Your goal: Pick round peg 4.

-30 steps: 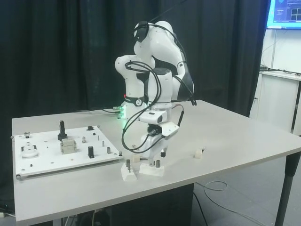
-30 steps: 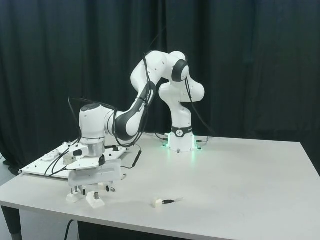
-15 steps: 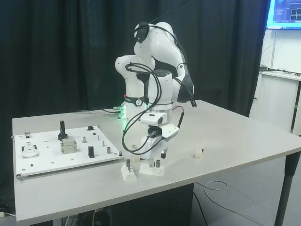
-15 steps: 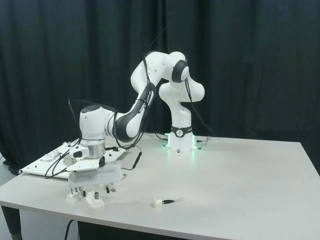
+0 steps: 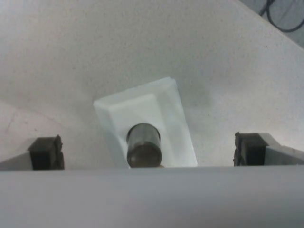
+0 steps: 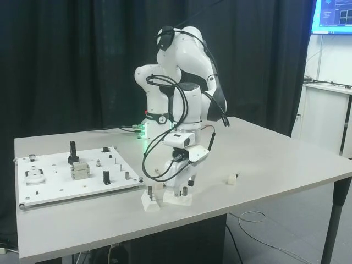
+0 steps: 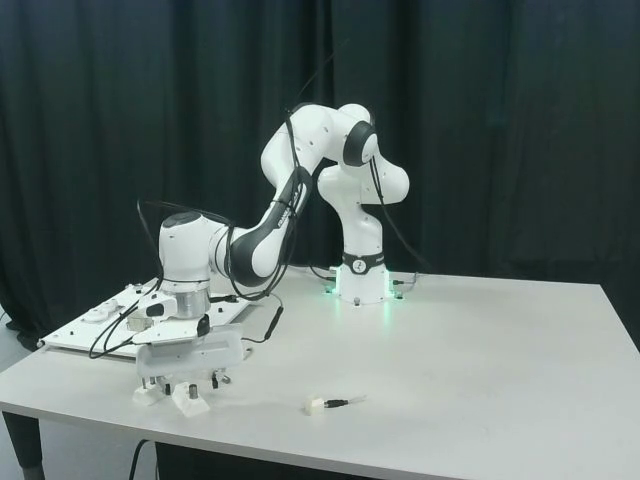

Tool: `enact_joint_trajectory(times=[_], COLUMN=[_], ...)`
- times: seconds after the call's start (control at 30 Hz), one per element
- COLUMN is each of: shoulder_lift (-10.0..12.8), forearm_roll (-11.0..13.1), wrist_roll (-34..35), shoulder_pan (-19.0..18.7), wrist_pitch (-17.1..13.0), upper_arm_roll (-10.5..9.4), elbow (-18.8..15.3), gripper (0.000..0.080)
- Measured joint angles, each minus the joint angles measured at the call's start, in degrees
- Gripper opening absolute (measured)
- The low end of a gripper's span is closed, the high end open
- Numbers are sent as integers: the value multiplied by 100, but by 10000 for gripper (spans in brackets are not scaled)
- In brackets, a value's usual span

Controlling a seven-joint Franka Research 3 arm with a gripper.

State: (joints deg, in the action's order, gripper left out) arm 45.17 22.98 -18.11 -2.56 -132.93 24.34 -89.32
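- Round peg 4 point(image 5: 143, 145): short grey cylinder, flat-topped, upright in white holder point(image 5: 166, 109).
- Gripper point(image 5: 147, 151): fingers spread wide, either side of the peg, not touching.

Even, bright overhead light — soft shadows on the table point(image 6: 264, 159) — wrist view blurred.
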Motion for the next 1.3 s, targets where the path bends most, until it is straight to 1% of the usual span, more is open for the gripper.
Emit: enact_joint_trajectory(times=[0.37, 0.4, 0.57, 0.6, 0.77, 0.8, 0.93, 0.97, 1.3], shoulder_lift=[49, 50, 53, 53, 53, 53, 54, 54, 55], forearm_roll=[36, 36, 36, 36, 36, 36, 36, 36, 36], wrist_roll=[62, 68, 77, 77, 77, 77, 77, 77, 85], shoulder_pan=[23, 25, 40, 43, 59, 61, 73, 75, 80], wrist_pitch=[-59, -59, -59, -59, -58, -58, -58, -58, -45], upper_arm_roll=[0, 0, -6, -9, -28, -32, -51, -54, -59], elbow=[2, 3, 6, 7, 15, 16, 25, 26, 43], gripper=[800, 670, 670, 510, 510, 330, 330, 144, 149])
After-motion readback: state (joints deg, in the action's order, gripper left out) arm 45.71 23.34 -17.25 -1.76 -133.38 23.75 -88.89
